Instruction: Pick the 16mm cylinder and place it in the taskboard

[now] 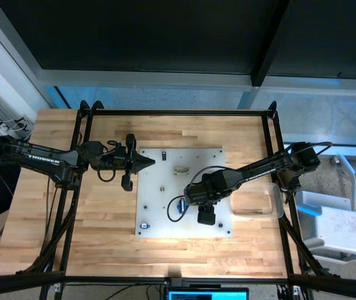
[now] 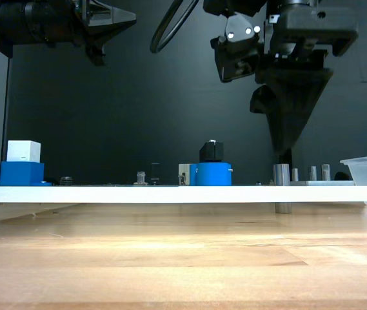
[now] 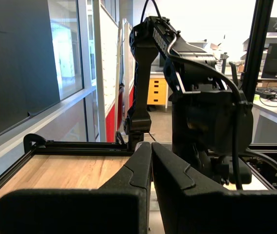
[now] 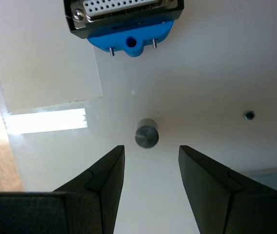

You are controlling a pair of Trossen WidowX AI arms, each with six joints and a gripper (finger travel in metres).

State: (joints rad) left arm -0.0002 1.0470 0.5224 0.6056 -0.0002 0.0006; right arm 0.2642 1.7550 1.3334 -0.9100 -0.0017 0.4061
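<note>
The pale wooden counter [image 1: 71, 237] carries a flat white taskboard [image 1: 156, 209] about midway between its left and right edges, a clear plastic tray [image 1: 280, 203] just beside the board toward the right edge, and a black frame [image 1: 178, 113] along its edges.

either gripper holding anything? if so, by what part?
Nothing held. Right gripper hangs over the 16mm cylinder standing on the taskboard, jaws open, clear of it. Left gripper, raised at the board's left edge: shut, empty.
</note>
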